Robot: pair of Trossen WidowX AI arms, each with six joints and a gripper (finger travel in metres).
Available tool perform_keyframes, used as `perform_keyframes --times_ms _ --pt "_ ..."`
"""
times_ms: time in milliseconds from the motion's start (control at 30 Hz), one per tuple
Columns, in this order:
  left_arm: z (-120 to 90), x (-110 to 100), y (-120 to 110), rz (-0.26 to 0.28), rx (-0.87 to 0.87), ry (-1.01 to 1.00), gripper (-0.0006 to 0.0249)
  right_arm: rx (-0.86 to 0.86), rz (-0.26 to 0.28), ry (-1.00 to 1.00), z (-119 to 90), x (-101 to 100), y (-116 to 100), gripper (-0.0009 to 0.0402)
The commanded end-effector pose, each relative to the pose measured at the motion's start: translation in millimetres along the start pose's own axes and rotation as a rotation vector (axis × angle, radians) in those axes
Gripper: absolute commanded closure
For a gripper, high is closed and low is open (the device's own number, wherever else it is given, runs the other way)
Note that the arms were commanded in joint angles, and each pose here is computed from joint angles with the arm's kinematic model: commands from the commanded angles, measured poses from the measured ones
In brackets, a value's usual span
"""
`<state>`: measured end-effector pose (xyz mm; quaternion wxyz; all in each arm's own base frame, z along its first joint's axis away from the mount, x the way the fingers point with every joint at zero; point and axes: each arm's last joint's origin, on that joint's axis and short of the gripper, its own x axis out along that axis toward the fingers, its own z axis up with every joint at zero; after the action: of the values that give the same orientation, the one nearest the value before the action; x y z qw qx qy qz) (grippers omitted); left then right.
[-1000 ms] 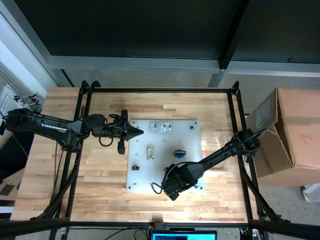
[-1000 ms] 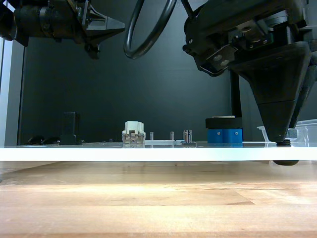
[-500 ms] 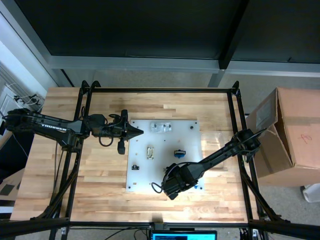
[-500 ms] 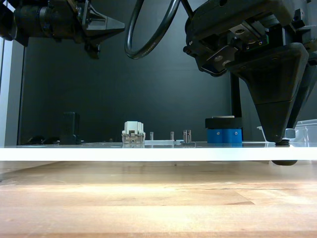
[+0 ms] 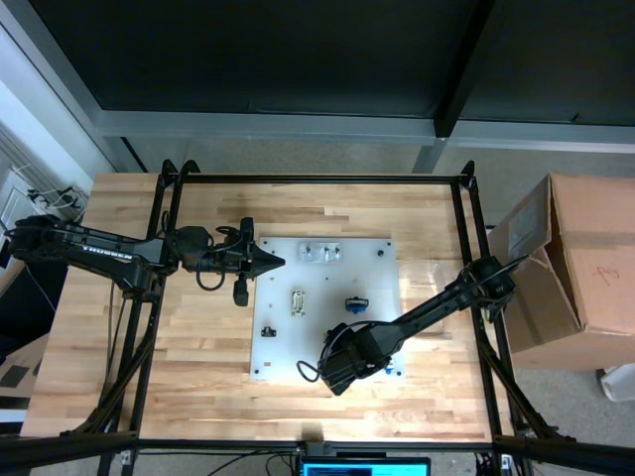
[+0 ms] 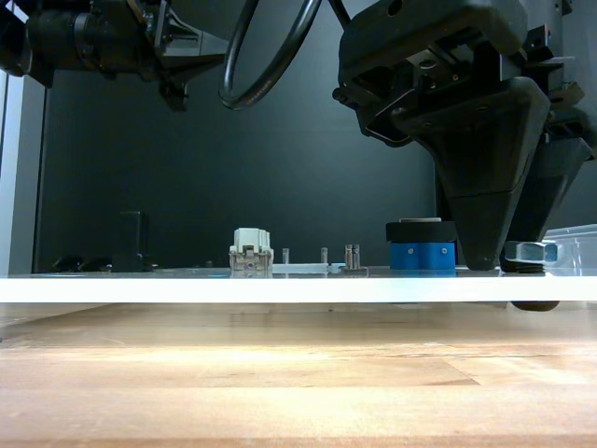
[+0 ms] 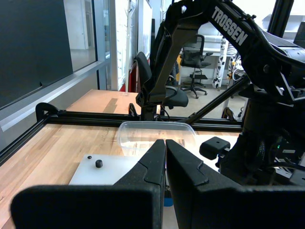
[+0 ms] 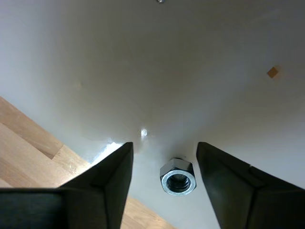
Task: Pick the M12 nut and place it on its threads and fasten
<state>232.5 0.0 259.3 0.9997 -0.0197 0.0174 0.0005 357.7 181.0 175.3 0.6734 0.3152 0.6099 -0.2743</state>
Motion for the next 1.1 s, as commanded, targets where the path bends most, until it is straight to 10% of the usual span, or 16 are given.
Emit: perform_keyframes --times_ms 33,467,767,1100 --pt "0 0 0 0.000 0.000 0.000 0.0243 -0.006 -0.005 0.010 -1 -3 -1 0.0168" --pt "0 0 0 0.000 0.000 0.000 0.0243 -0.052 -0.019 -0.051 -1 -26 -10 0.0151" --pt "0 0 0 0.000 0.000 0.000 0.0243 -0.558 -0.022 -0.046 -5 -46 -17 0.0159" --pt "0 0 0 0.000 0.000 0.000 0.0243 -0.950 -0.051 -0.012 -16 -50 -20 0.0354"
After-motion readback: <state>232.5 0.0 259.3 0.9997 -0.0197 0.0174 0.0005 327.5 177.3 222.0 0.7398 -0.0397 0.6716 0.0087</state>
